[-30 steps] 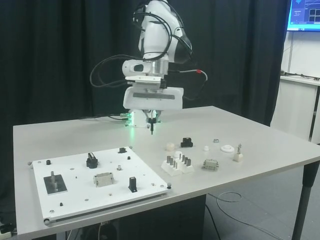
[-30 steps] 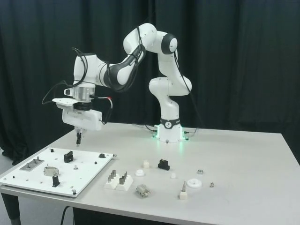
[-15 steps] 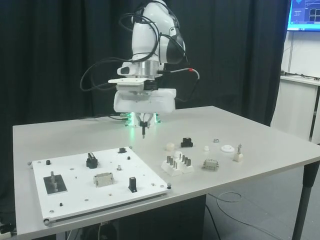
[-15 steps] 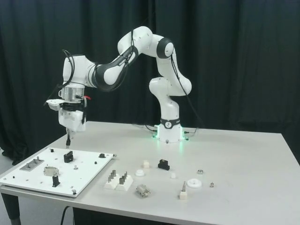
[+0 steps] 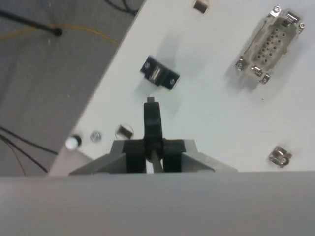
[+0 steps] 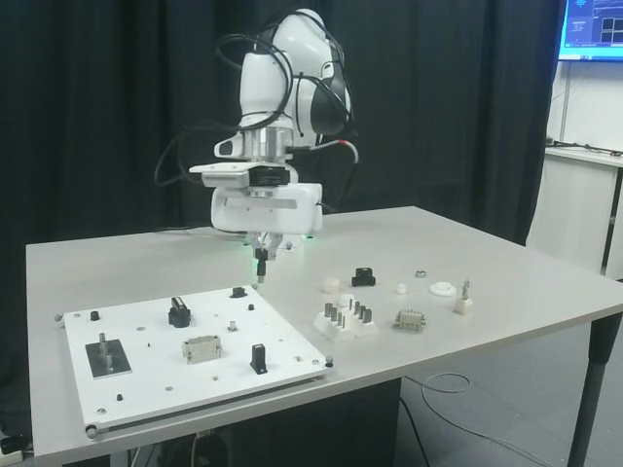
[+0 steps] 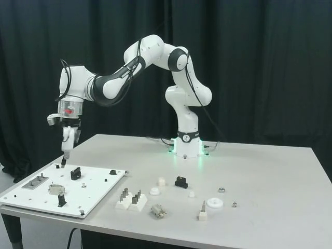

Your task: Insert USB.

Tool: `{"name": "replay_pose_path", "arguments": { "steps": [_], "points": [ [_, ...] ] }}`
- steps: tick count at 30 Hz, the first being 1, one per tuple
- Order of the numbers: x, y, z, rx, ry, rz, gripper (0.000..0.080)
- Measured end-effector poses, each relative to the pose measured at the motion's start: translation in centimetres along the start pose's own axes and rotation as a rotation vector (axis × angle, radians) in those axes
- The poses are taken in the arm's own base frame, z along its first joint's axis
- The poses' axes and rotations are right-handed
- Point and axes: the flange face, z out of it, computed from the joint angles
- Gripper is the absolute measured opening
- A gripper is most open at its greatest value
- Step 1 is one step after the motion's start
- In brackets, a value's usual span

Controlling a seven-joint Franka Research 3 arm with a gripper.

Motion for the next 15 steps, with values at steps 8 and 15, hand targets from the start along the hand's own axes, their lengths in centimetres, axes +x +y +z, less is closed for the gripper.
{"name": "replay_pose_path", "arguments": {
  "steps": [8, 15],
  "points": [
    [1.1, -0.7, 0.8, 0.003, -0.012, 0.156, 0.0068],
    [2.3, -1.1, 1.5, 0.000, -0.056, 0.241, 0.0068]
  ]
}}
